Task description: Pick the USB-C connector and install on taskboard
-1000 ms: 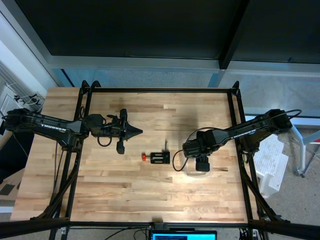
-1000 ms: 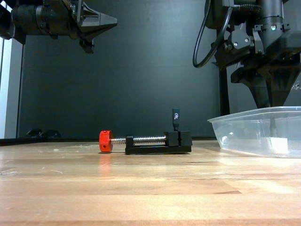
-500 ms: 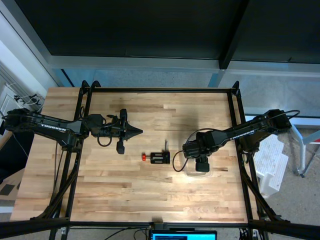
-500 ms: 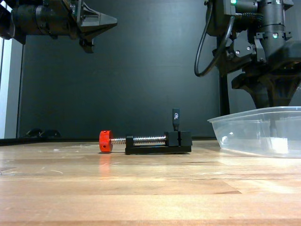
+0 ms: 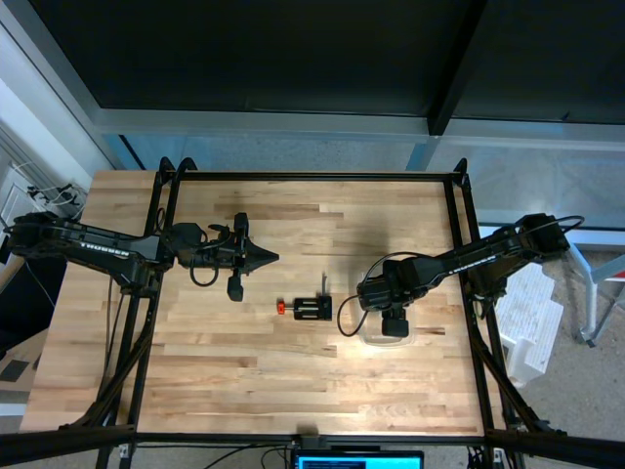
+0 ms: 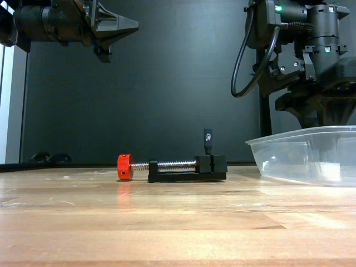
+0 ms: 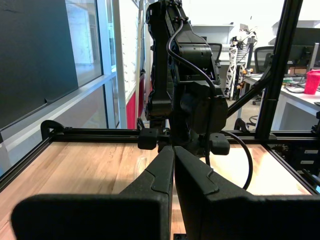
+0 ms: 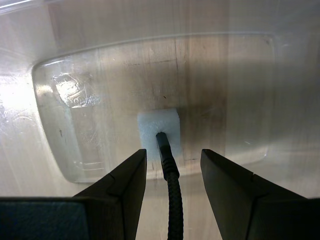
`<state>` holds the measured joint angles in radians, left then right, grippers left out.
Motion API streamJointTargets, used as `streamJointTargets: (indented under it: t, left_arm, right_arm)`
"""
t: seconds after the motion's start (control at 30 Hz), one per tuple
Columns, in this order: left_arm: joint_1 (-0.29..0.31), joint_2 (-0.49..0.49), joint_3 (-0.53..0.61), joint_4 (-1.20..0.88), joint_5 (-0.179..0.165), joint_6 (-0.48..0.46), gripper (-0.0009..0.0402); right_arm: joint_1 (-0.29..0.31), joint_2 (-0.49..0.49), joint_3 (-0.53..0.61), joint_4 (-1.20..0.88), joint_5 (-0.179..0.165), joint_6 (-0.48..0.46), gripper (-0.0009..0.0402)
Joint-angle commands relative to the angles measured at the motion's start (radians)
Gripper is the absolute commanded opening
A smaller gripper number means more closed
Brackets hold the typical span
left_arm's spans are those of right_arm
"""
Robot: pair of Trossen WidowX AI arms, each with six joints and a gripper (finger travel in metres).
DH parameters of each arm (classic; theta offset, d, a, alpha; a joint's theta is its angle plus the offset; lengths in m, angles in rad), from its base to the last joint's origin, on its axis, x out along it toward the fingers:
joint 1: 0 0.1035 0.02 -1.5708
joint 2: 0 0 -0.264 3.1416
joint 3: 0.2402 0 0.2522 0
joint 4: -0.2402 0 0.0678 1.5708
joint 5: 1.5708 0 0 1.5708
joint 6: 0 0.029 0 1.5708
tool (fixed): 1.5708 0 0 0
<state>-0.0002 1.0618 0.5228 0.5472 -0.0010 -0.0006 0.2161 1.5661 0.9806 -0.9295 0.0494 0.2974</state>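
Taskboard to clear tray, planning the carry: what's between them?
Bare tabletop, in the low view. Right end effector, open, over the tray; left end effector, shut, aloft.

Pale wooden table (image 5: 244, 362), clear glossy plastic tray (image 6: 289, 158), matt black taskboard (image 6: 186, 178)

L arm reaches inward, high & level; left gripper (image 5: 271, 258) points twd centre, fingers pressed together. R arm bends in, wrist pitched straight down; right gripper (image 8: 172, 156) sits low, fingers spread apart.

USB-C connector (image 8: 161, 141) seemingly upright; taskboard (image 5: 311, 309) lying flat.
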Motion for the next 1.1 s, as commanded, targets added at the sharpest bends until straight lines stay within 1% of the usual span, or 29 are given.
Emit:
streamJointTargets:
  t: [0.03,0.37,0.5,0.53,0.57,0.6,1.1]
  left_arm:
    - [0.0,0.0,0.0,0.0,0.0,0.0,0.0]
    - [0.0,0.0,0.0,0.0,0.0,0.0,0.0]
    - [0.0,0.0,0.0,0.0,0.0,0.0,0.0]
    - [0.0,0.0,0.0,0.0,0.0,0.0,0.0]
    - [0.0,0.0,0.0,0.0,0.0,0.0,0.0]
    - [0.0,0.0,0.0,0.0,0.0,0.0,0.0]
    - [0.0,0.0,0.0,0.0,0.0,0.0,0.0]
  right_arm:
    - [0.0,0.0,-0.005,0.002,0.002,-0.005,0.0149]
    - [0.0,0.0,-0.018,0.026,0.002,-0.018,0.0145]
    - [0.0,0.0,-0.018,0.027,0.001,-0.018,0.0128]
    - [0.0,0.0,-0.018,0.027,-0.004,-0.018,0.0123]
    - [0.0,0.0,-0.018,0.028,-0.016,-0.018,0.0118]
    - [0.0,0.0,-0.018,0.03,-0.018,-0.018,0.0113]
    - [-0.001,0.0,-0.018,0.033,-0.016,-0.023,0.0047]
